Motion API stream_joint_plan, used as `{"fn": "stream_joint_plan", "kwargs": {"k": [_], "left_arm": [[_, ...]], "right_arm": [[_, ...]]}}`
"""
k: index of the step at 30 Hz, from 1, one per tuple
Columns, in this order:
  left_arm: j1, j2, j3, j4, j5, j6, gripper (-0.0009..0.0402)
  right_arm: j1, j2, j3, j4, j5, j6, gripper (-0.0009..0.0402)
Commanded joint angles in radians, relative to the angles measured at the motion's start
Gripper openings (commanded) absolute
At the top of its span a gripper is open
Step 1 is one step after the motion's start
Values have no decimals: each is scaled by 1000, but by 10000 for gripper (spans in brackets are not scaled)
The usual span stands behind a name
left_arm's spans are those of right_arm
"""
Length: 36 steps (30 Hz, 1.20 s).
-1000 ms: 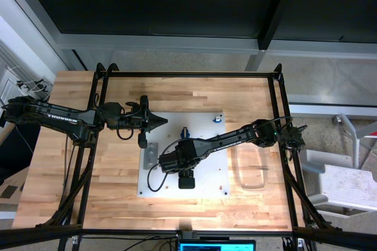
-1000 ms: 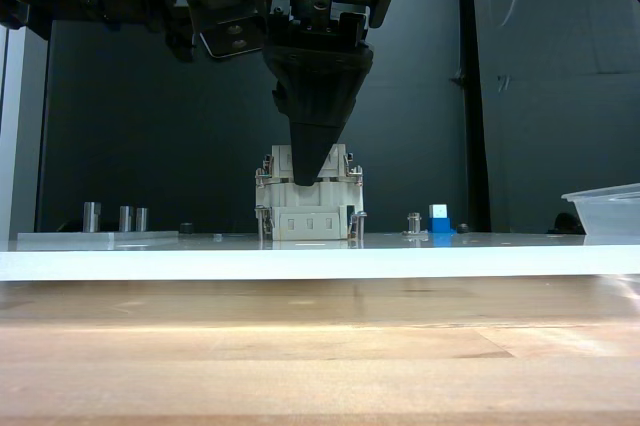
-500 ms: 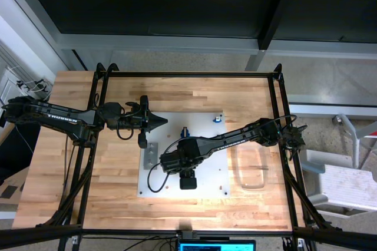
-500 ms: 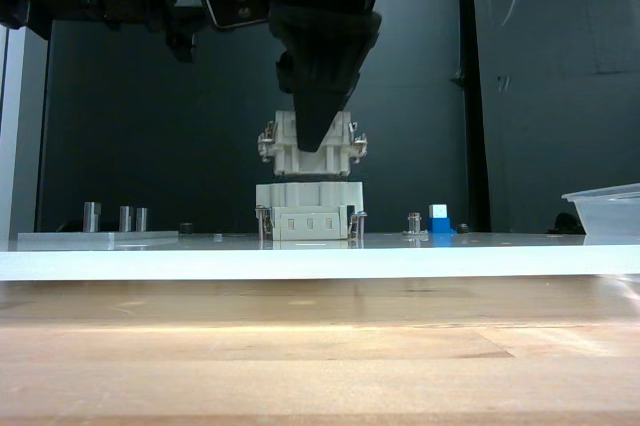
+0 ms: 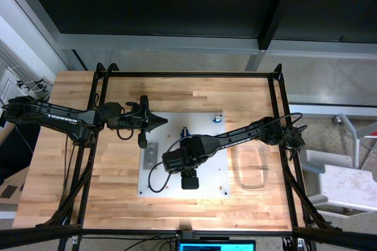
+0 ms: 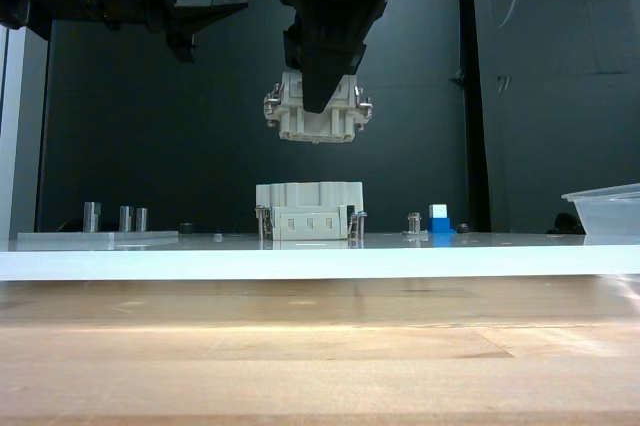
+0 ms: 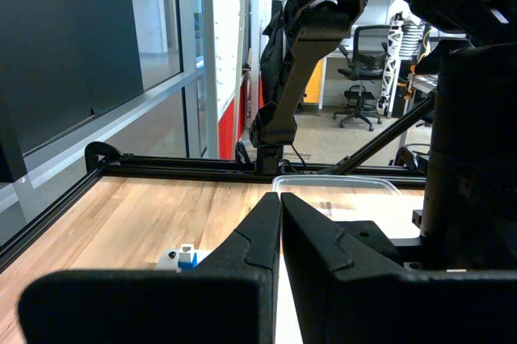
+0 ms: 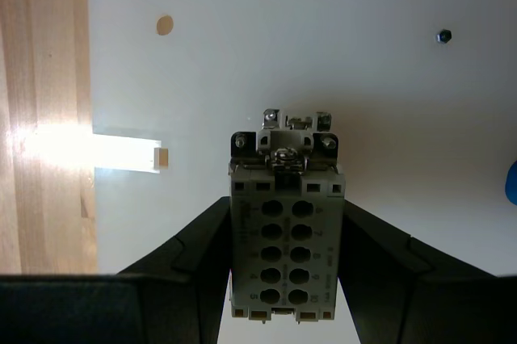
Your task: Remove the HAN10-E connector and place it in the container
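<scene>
Extraction looks complete, transfer step in hand: the right gripper (image 8: 284, 267) pinches the HAN10-E connector (image 6: 316, 128) between both fingers and holds it in the air at upper centre of the low view, apart from and straight above its base housing (image 6: 308, 212) on the white board (image 5: 215, 174). The left gripper (image 7: 280, 219) sits parked left of centre in the high view by the board's far-left corner, fingers pressed together on nothing. Next move, as I judge it: carry the connector sideways to the container (image 6: 603, 194) at the right edge of the low view, clear its rim, lower and let go.
</scene>
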Motion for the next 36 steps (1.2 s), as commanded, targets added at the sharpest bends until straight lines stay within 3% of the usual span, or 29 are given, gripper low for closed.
{"fn": "stream_joint_plan", "kwargs": {"k": [1, 8, 19, 24, 29, 36], "left_arm": [[0, 0, 0, 0, 0, 0, 0], [0, 0, 0, 0, 0, 0, 0], [0, 0, 0, 0, 0, 0, 0], [0, 0, 0, 0, 0, 0, 0], [0, 0, 0, 0, 0, 0, 0], [0, 0, 0, 0, 0, 0, 0]], "right_arm": [[5, -15, -2, -6, 2, 1, 27], [24, -126, -178, 139, 2, 13, 27], [55, -335, -479, 194, 13, 93, 27], [79, -433, -617, 209, 20, 160, 27], [112, -525, -742, 227, 62, 241, 28], [150, -626, -865, 237, 63, 327, 27]]}}
